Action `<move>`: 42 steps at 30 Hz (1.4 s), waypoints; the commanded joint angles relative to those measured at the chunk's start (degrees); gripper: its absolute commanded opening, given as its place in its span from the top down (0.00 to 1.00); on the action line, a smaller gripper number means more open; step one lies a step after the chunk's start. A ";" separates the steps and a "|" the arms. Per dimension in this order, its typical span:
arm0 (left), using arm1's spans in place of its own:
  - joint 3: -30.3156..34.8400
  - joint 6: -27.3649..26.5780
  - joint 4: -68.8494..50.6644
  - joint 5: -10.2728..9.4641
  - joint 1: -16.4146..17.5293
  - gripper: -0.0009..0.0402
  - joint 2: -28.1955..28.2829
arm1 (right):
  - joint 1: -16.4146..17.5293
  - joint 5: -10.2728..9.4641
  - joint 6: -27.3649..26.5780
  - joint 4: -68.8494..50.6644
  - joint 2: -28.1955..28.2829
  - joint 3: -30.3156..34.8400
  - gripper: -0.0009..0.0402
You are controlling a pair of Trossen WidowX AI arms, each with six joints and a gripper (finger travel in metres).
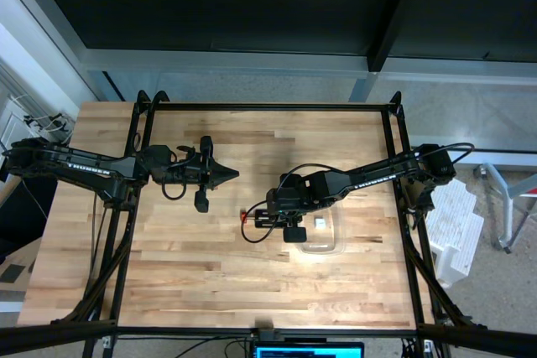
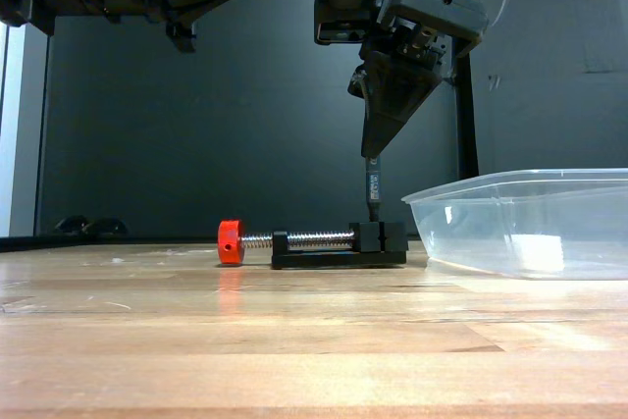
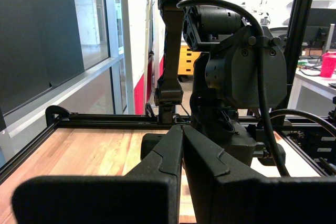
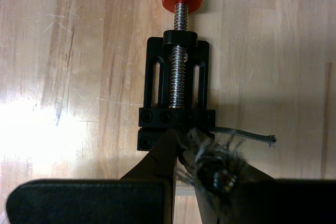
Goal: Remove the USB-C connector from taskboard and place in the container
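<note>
The taskboard (image 2: 339, 245) is a black fixture with an orange-red knob (image 2: 230, 241), lying on the wooden table just left of the container (image 2: 530, 223), a clear tub. My right gripper (image 2: 371, 152) points straight down over the fixture's end farthest from the knob, shut on the USB-C connector (image 2: 372, 188). The connector is a slim dark stick standing upright, its lower tip at the fixture's top. In the right wrist view the right gripper (image 4: 181, 136) meets over the taskboard (image 4: 176, 98), with a frayed braided cable (image 4: 247, 136) beside it. My left gripper (image 1: 226, 175) hovers shut and empty, far left of the board.
A small white cube (image 1: 320, 223) lies inside the container (image 1: 336, 245). A black metal frame (image 1: 268, 107) runs around the table's edges. The left wrist view looks across the table at the right arm (image 3: 231, 72).
</note>
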 commanded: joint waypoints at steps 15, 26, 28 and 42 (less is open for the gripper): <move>0.02 0.00 0.00 0.00 0.00 0.98 0.02 | -0.02 -0.02 0.02 -0.35 -1.46 0.59 0.98; 0.02 0.00 0.00 0.00 0.00 0.98 0.02 | 0.04 -0.09 0.04 -0.66 -2.84 0.59 0.98; 0.02 0.00 0.02 0.00 0.00 0.98 0.00 | 0.04 -0.11 0.11 -0.79 -3.04 0.59 0.98; 0.02 0.00 0.02 0.00 0.00 0.98 0.00 | 0.39 -0.22 0.22 -2.62 -5.51 0.44 0.98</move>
